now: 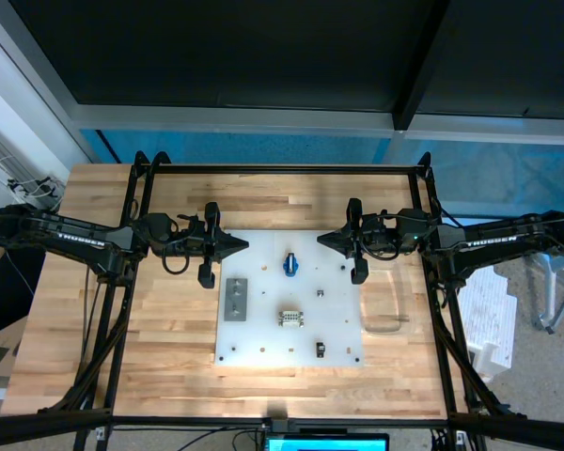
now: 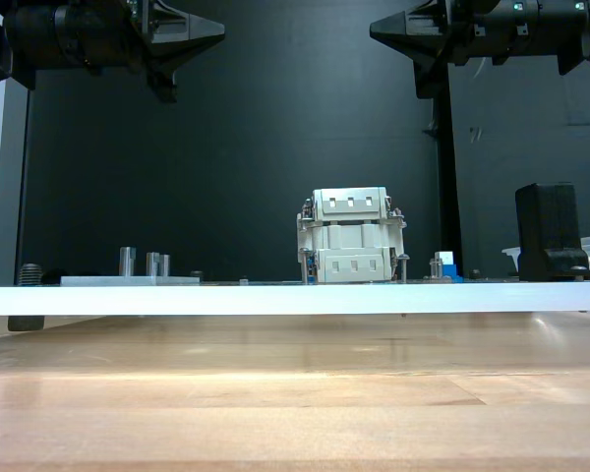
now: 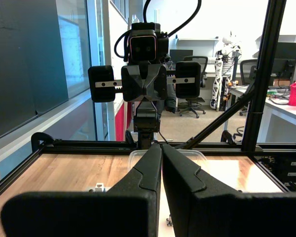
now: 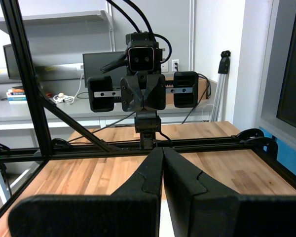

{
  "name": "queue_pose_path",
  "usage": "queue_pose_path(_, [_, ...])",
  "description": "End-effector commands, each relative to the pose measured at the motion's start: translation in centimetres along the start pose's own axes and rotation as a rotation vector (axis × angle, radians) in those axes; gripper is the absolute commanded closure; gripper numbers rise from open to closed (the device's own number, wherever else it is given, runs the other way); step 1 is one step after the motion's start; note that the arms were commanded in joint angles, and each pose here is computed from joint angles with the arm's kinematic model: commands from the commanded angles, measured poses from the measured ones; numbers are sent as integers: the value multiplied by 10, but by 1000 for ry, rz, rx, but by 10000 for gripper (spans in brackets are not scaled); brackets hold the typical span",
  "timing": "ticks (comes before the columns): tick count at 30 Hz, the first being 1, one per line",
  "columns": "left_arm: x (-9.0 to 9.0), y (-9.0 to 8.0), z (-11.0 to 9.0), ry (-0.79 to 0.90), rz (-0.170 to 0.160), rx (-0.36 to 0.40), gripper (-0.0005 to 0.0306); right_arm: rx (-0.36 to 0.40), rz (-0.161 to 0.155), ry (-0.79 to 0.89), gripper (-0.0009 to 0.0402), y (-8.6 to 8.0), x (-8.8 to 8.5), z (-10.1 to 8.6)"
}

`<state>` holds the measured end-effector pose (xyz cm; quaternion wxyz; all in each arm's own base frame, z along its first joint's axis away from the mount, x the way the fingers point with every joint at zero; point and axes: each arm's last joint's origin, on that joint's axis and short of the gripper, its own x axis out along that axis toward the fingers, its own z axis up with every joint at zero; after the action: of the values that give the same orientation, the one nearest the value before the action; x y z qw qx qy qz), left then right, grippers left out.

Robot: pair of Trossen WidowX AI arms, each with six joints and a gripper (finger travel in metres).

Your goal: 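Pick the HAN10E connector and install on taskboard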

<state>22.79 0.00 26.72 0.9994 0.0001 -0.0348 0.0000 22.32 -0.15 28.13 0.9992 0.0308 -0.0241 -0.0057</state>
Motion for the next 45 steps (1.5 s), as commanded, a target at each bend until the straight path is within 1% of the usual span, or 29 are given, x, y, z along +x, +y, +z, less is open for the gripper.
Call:
queue_pose_path(1, [0,0,0,0,0,0,300,0,-1,2,393,0,0,0])
queue_pose_path(45, [0,0,0,0,0,0,300,1,-2,25,393,0,0,-2])
